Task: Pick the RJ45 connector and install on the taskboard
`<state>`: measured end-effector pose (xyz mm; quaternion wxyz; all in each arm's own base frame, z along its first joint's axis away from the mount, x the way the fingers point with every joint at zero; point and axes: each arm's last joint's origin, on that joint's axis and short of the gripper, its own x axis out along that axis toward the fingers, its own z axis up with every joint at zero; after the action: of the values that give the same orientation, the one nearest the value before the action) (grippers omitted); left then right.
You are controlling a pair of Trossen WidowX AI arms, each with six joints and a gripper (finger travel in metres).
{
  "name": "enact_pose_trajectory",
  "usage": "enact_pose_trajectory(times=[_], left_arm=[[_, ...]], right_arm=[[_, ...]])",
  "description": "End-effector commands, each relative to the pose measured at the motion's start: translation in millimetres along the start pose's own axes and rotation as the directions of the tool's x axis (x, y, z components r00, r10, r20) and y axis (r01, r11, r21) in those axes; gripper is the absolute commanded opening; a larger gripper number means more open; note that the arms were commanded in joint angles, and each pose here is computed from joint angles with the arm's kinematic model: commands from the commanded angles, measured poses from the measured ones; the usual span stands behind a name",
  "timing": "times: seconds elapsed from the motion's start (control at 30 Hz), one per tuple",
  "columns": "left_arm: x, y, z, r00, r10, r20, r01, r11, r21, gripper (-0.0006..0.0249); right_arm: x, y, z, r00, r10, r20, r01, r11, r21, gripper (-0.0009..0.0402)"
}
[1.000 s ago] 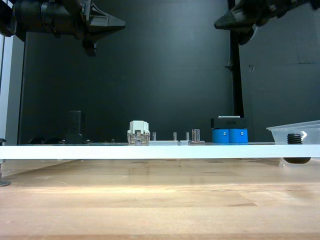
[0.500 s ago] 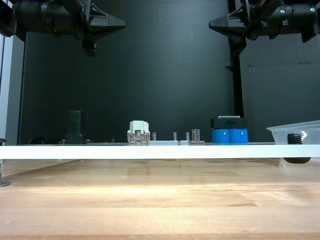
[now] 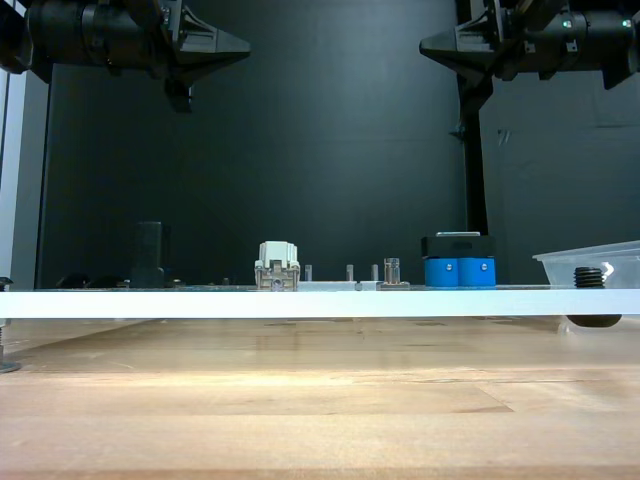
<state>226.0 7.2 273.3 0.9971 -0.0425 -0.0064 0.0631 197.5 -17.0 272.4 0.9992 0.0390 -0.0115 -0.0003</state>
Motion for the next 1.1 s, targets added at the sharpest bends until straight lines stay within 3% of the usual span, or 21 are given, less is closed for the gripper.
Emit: enact_pose_trajectory(times=[0.03, 1.1], left_arm=[[0.0, 0.0, 0.1, 1.000, 0.000, 0.000, 0.000, 1.000, 0.000, 0.0000], [0.0, 0.0, 0.1, 1.000, 0.000, 0.000, 0.000, 1.000, 0.000, 0.0000]], right_arm=[[0.5, 0.1, 2.8, 1.000, -0.001, 0.002, 0.001, 1.000, 0.014, 0.0000], [0.7, -0.3, 4.4, 1.000, -0.019, 0.009, 0.019, 1.000, 0.016, 0.0000]])
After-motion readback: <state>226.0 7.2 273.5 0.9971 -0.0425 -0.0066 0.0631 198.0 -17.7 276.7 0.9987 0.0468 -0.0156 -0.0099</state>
